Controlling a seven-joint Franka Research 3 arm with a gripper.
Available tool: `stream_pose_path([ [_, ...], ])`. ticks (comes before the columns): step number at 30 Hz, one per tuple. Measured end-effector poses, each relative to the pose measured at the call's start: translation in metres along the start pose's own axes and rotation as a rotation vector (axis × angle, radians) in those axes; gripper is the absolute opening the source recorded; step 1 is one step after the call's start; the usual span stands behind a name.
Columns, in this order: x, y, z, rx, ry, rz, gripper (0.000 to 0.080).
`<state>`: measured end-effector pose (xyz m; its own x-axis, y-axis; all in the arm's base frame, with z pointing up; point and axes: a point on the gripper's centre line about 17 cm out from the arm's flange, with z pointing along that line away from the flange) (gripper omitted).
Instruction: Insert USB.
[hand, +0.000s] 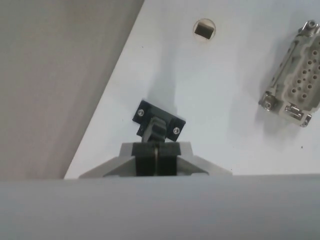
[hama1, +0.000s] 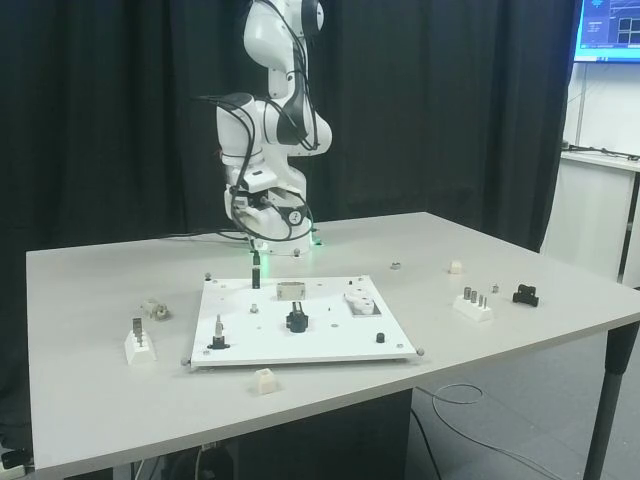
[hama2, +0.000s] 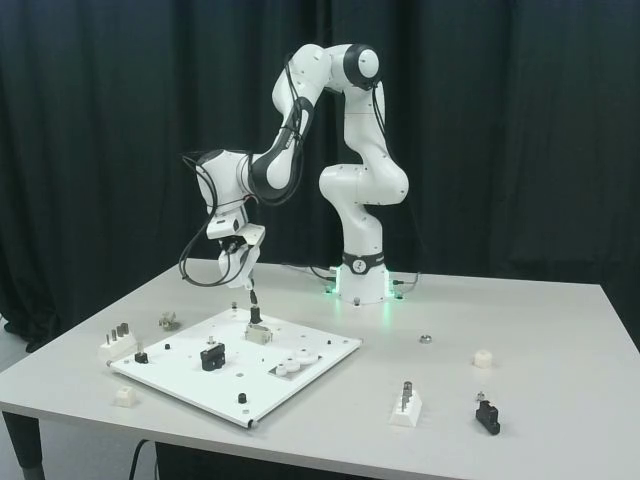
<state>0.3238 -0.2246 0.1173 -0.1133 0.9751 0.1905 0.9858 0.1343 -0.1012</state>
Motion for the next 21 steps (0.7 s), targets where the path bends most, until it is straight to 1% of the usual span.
stream_pose_path([
  [21,-0.0057,-0.0039,0.0017,-0.002,0.000,-0.003,0.0009],
])
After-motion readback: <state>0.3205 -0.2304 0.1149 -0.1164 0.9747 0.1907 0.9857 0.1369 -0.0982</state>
